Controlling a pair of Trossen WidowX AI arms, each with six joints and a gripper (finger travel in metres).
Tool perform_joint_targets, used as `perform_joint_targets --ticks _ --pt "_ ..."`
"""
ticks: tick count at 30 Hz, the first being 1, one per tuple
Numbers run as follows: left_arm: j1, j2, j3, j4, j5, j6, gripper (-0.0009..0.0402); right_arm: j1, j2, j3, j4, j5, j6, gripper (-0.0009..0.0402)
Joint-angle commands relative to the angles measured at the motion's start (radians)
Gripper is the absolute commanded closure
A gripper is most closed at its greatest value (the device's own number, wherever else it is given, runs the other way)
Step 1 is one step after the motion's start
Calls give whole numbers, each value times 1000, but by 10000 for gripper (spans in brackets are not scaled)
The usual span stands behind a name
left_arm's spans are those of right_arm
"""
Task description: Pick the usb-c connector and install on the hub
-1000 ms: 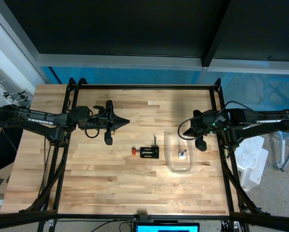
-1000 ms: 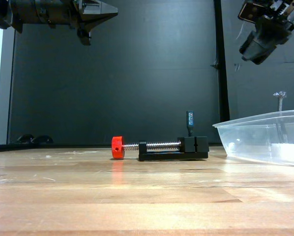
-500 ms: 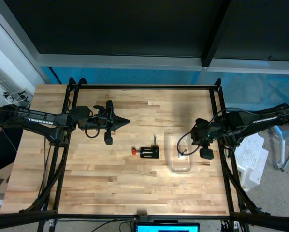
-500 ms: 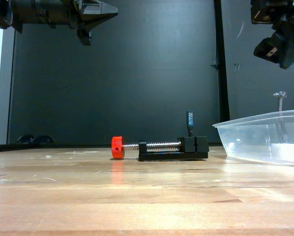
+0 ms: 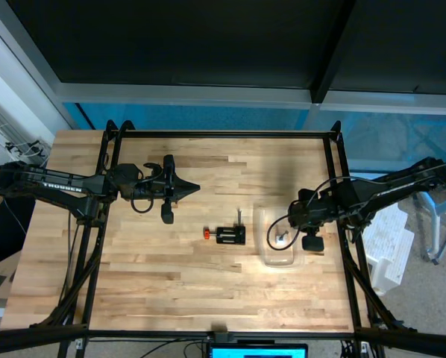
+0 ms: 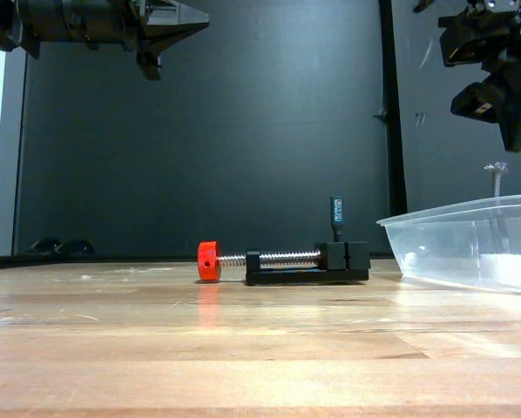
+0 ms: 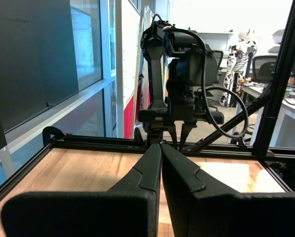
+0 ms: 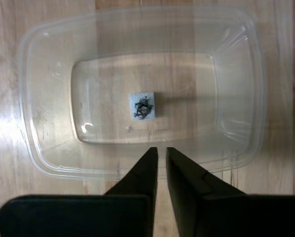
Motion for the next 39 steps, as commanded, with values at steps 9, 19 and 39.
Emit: perform_joint_targets --ticks 9,19,39 --pt "0 0 0 0 0 0 393 46 92 -1 42 74 48 230" --pt "0 0 0 0 0 0 393 53 170 -30 127 75 76 191" --pt "0 0 0 0 0 0 393 69 267 -107 307 75 83 201"
